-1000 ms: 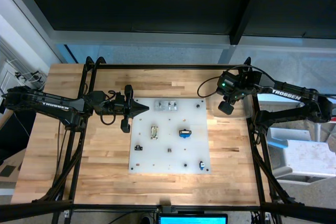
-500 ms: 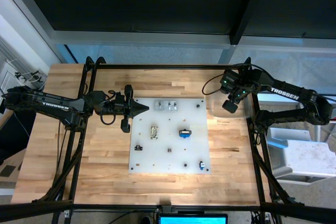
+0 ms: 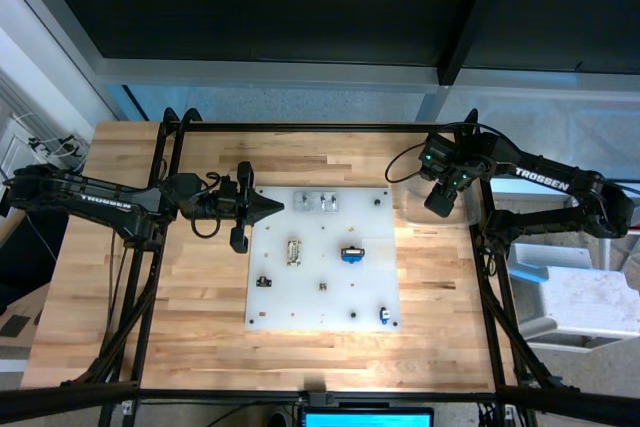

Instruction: Remove the rj45 connector and place it in the container

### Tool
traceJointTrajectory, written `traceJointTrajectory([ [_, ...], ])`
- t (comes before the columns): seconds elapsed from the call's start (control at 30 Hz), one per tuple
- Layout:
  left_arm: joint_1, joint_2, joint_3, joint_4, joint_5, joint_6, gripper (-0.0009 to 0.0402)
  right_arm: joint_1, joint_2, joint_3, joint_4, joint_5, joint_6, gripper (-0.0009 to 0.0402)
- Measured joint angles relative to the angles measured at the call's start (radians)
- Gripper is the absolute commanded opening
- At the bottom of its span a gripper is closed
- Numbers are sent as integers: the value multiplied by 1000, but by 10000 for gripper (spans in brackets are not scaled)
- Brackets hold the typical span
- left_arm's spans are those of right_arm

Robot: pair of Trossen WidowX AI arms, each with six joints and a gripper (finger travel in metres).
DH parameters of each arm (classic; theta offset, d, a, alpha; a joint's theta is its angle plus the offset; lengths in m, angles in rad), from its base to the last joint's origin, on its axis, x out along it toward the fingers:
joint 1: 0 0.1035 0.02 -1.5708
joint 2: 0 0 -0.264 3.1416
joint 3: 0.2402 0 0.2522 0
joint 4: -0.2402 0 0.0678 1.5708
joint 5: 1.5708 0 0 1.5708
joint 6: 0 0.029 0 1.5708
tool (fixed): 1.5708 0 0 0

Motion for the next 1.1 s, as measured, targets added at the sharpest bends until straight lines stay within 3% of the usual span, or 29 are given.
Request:
traceJointTrajectory([
  [0.33, 0, 0, 0, 0, 0, 0, 0, 0, 0, 0, 0, 0, 5, 205],
  [1.1, 0, 0, 0, 0, 0, 0, 0, 0, 0, 0, 1, 0, 12, 206],
])
